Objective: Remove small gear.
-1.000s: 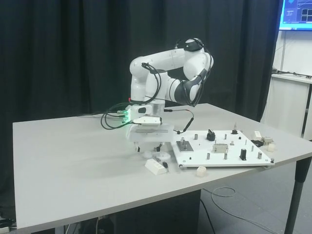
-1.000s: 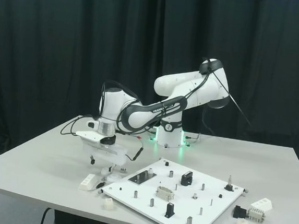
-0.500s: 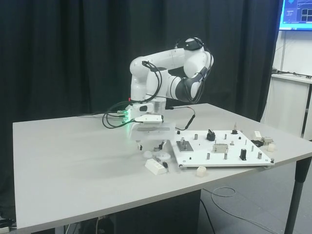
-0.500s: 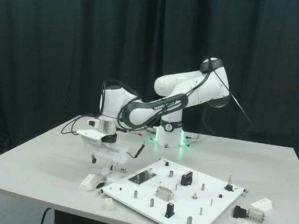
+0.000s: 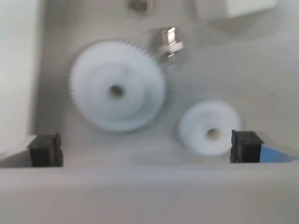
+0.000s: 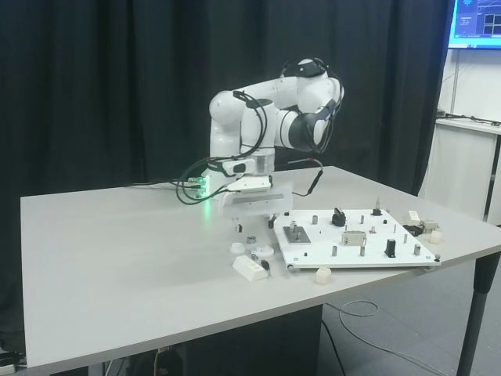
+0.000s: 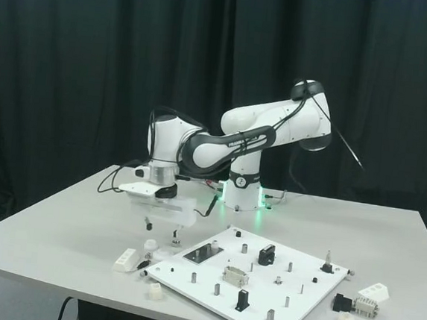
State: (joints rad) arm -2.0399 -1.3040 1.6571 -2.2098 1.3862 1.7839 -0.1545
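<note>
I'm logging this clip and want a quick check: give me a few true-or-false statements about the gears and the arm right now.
1. The small gear lies on the table. True.
2. The fingers clamp the small gear. False: they are spread, holding nothing.
3. The large gear sits on the white board. False: it lies on the table beside the small gear.
4. The gripper hangs above the gears. True.
5. A metal bolt lies next to the large gear. True.
</note>
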